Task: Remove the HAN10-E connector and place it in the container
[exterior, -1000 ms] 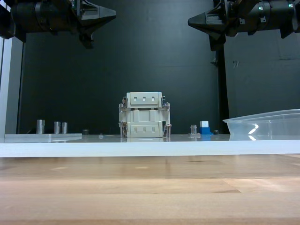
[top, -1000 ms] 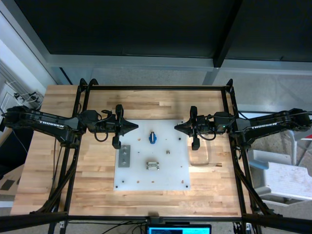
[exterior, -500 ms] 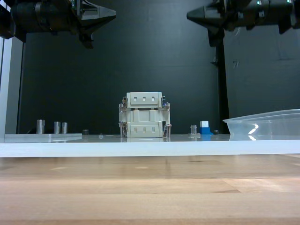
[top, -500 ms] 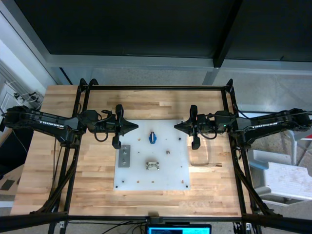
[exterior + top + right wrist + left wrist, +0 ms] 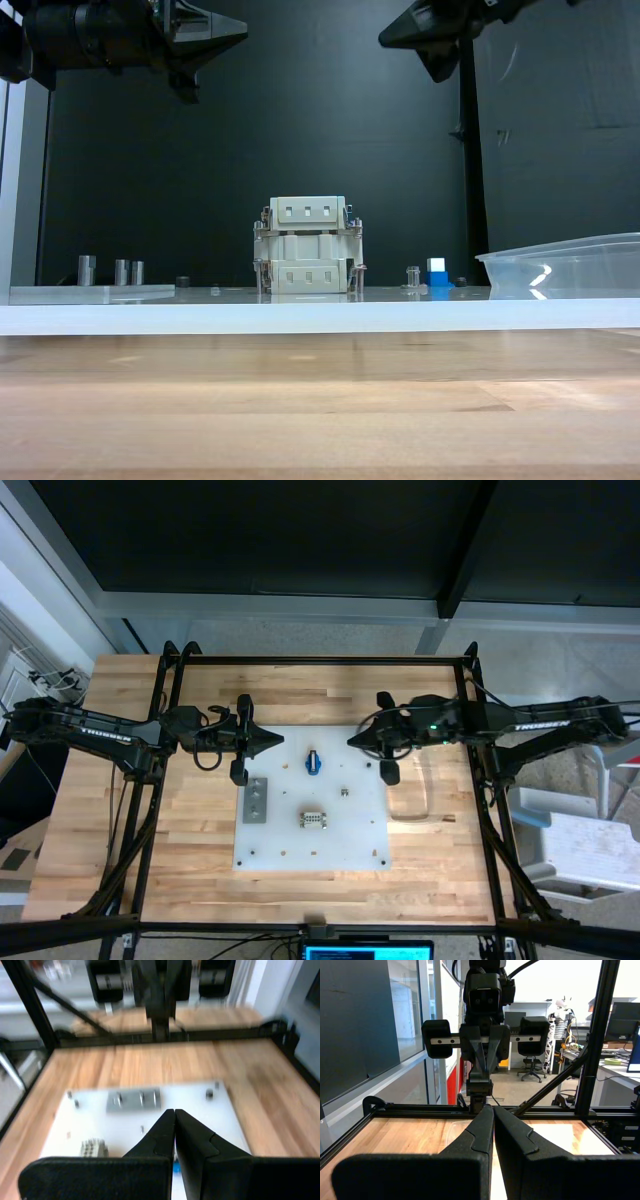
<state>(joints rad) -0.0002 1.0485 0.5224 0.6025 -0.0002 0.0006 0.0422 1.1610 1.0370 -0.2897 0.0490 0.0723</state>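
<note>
- On the large white rectangular board at the middle of the butcher-block wooden table, the small grey-beige HAN10-E connector stands upright, its metal latches at both ends seen from table height.
- The connector sits on the near half of the board. The grey metal plate with holes lies just to its left, and the blue upright clip-like part stands farther back.
- The left gripper hangs high over the board's far left corner, level and pointing inward. Its wrist camera shows the two black fingers pressed together with nothing between them.
- The right gripper hovers over the far right part of the board, right of the blue clip and well above it. It tilts down so that its camera takes in the board, the plate and the connector.
- The right gripper's fingers also meet at the tip and grip nothing.
- The clear plastic rectangular container rests on the wood. From above its faint outline appears to lie just beside the board's right edge, well apart from the connector.
- Both grippers are well clear of the connector.
</note>
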